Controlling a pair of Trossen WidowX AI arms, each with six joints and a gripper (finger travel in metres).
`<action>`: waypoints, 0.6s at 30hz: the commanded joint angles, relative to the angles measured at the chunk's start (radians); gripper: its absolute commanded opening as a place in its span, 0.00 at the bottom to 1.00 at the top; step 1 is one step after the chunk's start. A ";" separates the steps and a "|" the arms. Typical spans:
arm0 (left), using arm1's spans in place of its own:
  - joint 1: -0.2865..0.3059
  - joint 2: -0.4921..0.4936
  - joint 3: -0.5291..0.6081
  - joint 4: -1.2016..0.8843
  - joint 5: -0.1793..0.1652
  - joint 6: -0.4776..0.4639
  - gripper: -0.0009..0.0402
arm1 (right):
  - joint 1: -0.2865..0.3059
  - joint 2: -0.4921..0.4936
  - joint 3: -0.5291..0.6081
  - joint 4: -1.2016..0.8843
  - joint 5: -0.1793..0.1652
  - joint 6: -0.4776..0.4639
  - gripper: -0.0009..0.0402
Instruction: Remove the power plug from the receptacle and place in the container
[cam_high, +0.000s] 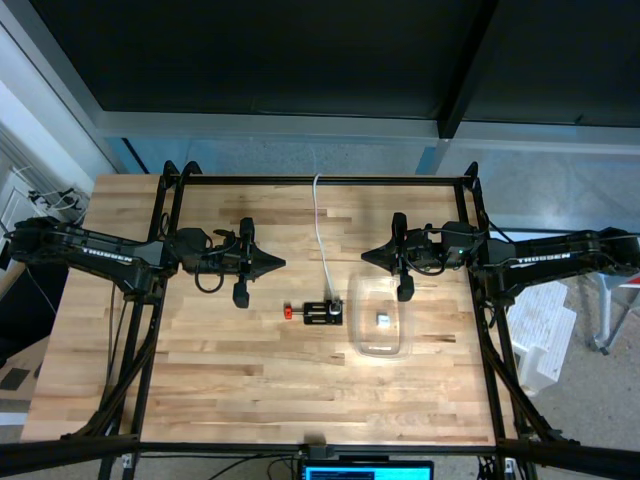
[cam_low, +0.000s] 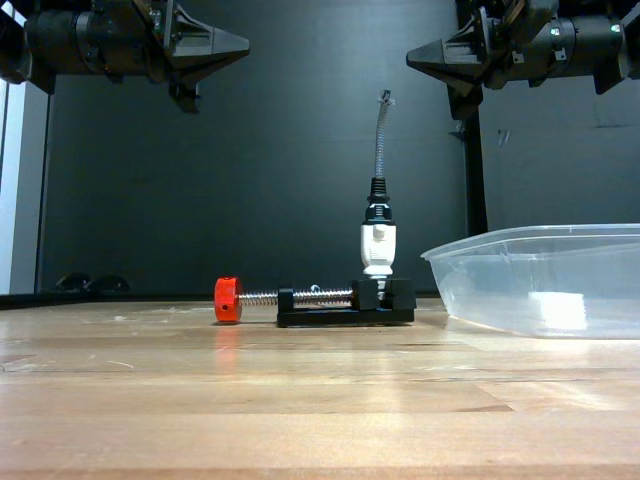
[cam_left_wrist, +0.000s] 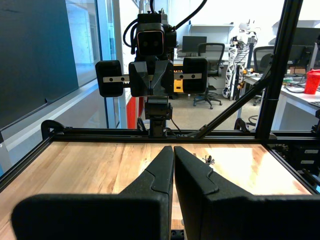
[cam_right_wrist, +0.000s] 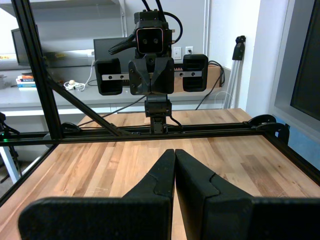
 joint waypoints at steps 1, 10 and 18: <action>0.000 0.000 0.000 0.000 0.000 0.000 0.02 | 0.000 0.000 0.000 0.000 0.000 0.000 0.02; 0.000 0.000 0.000 0.000 0.000 0.000 0.02 | 0.000 0.000 0.000 0.020 0.000 0.000 0.02; 0.000 0.000 0.000 0.000 0.000 0.000 0.02 | 0.002 0.001 0.031 -0.065 -0.022 0.047 0.02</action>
